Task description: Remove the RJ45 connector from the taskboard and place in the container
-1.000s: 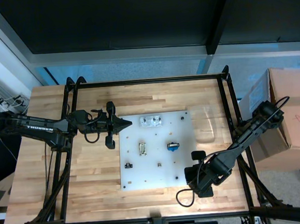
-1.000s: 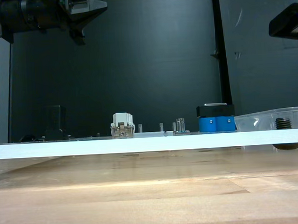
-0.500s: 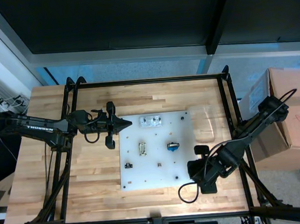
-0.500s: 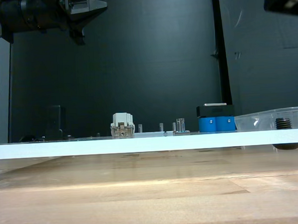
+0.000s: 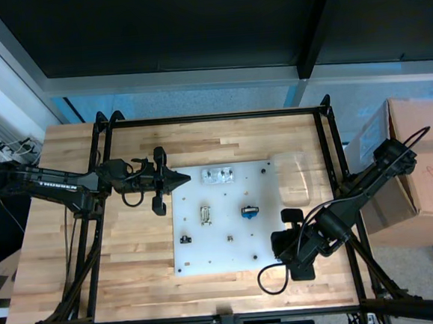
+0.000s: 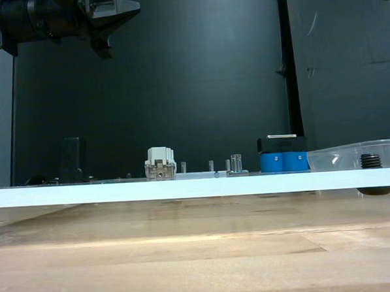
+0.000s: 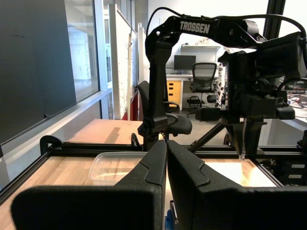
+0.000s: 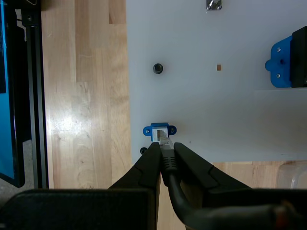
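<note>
RJ45 connector clamped in right tool, held high, clear of blue seat on taskboard; left tool fingers together, empty, high over taskboard's left edge.

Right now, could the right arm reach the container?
Probably yes: right gripper, shut on the plug, hangs over the board's near right corner; container just beyond, nothing between; left gripper hovers off its left edge.

Matte black arms with white TROSSEN lettering; black cables loop behind the left gripper and right gripper.
</note>
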You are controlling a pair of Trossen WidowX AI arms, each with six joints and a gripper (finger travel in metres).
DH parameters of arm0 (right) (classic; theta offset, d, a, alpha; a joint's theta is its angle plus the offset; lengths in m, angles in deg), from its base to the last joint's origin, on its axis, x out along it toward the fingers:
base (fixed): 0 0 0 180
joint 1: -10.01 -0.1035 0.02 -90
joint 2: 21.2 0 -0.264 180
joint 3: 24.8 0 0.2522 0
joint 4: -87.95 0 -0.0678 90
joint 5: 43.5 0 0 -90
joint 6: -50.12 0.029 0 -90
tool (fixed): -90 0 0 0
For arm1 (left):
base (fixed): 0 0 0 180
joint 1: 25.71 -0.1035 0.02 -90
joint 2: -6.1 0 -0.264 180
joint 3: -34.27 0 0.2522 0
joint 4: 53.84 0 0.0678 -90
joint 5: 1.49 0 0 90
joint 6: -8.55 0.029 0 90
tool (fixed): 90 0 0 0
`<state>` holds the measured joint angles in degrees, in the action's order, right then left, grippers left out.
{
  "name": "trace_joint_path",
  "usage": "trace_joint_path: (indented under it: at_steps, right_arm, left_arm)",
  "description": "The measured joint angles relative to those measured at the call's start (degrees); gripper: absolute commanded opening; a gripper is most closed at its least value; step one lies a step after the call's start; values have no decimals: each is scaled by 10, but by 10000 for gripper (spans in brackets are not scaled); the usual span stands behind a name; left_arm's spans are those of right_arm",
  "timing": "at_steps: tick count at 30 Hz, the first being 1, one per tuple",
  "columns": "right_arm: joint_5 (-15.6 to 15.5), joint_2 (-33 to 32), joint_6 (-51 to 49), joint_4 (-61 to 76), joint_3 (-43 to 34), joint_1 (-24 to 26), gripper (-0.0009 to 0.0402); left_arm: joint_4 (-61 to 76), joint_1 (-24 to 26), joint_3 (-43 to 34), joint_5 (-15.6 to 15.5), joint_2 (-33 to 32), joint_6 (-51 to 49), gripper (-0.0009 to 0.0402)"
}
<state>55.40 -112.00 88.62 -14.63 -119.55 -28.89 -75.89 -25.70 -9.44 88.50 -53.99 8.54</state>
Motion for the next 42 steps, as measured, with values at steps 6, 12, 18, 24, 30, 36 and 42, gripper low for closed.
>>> trace_joint_path:
  at_steps: [6,12,18,24,30,36,42]
  right_arm:
    - [-10,15,2,3,18,-7,0]
    - [-11,38,6,23,41,-25,0]
    - [-10,85,31,35,90,-53,0]
    - [-11,138,58,34,150,-87,0]
    - [-15,186,88,34,205,-120,0]
    - [-17,203,92,34,235,-138,0]
    - [-16,202,92,30,253,-139,0]
  left_arm:
    - [0,0,0,0,0,0,0]
    - [0,0,0,0,0,0,0]
    - [0,0,0,0,0,0,0]
    - [0,0,0,0,0,0,0]
    - [0,0,0,0,0,0,0]
    - [0,0,0,0,0,0,0]
    - [0,0,0,0,0,0,0]
